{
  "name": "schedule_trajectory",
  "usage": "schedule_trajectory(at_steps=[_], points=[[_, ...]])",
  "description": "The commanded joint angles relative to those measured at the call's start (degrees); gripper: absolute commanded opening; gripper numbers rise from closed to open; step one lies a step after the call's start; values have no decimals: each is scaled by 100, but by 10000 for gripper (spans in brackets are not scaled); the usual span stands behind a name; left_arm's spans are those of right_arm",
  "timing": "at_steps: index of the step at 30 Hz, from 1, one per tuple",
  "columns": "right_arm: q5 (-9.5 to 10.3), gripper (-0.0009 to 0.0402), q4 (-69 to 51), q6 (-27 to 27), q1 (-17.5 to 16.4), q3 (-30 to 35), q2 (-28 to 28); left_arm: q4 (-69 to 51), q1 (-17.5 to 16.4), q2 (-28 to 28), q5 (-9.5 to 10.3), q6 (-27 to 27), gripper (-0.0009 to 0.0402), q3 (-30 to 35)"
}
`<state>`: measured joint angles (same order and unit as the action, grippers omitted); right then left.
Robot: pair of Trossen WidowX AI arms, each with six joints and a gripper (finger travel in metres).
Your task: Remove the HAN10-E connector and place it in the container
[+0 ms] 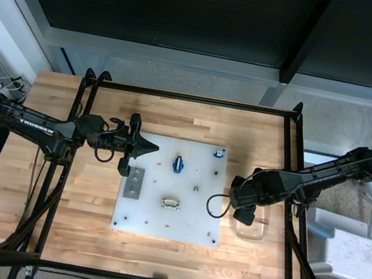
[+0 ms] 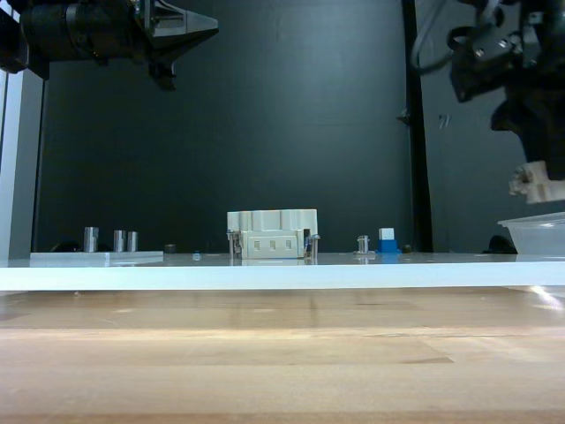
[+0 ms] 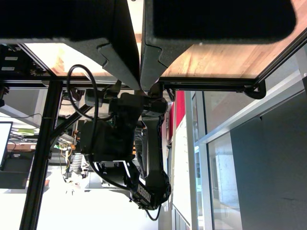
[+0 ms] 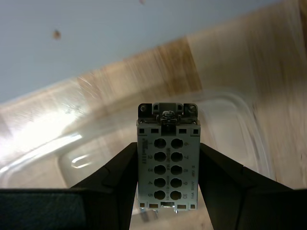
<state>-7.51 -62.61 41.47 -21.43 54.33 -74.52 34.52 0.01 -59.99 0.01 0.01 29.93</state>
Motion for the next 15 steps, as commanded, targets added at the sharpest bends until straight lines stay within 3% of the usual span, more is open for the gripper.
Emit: schedule_trajectory(at_steps=[1, 15], points=[[-4, 0, 22, 249, -116, -214, 162, 2, -2, 0, 0, 2, 0, 2], [-101, 0, 291, 1128, -560, -868, 402, 2, 0, 0, 0, 2, 0, 2]])
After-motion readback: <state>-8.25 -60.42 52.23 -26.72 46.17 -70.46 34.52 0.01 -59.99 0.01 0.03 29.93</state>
